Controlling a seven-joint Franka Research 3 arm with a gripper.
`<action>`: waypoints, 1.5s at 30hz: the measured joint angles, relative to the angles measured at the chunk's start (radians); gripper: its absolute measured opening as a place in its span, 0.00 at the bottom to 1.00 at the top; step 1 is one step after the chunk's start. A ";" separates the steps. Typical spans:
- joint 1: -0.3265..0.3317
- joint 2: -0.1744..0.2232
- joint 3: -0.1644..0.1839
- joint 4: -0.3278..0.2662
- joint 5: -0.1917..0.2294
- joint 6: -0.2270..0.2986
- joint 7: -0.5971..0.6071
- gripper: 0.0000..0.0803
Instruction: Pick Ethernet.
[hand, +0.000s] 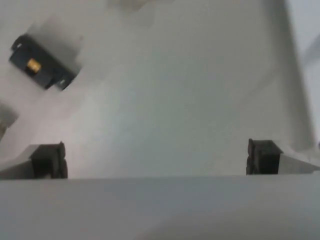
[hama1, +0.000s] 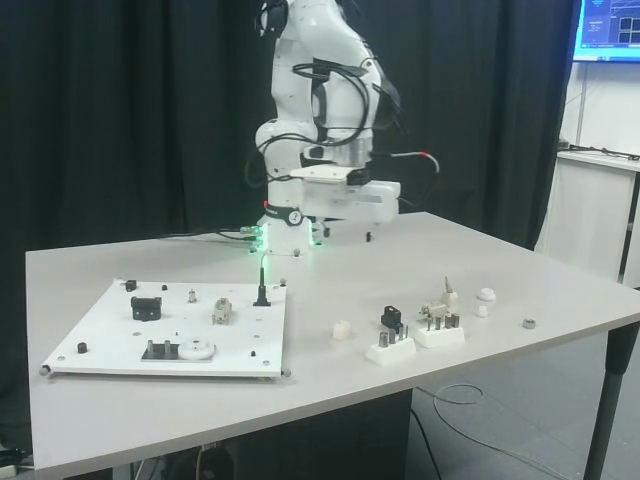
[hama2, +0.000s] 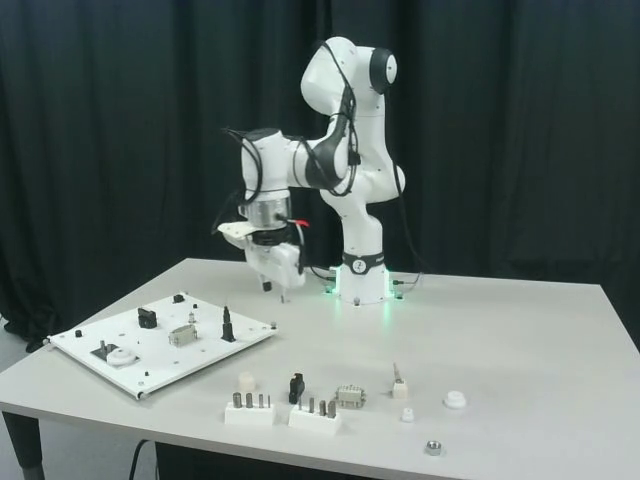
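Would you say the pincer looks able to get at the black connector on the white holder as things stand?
Probably yes: the pincer hangs open above the table, and the black connector stands atop its white holder with nothing over it.

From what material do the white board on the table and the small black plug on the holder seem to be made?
The white board looks like a rigid flat panel, perhaps painted metal or plastic: smooth matte face, thin straight edges, small feet at the corners. The black plug on its white holder looks like moulded plastic with a dull finish; it is too small to tell more.
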 joint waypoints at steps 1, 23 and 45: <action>0.005 -0.001 0.005 0.000 0.000 -0.002 0.014 1.00; 0.101 -0.006 0.151 -0.001 -0.018 -0.014 0.401 1.00; 0.157 0.007 0.224 -0.016 -0.057 0.084 0.766 1.00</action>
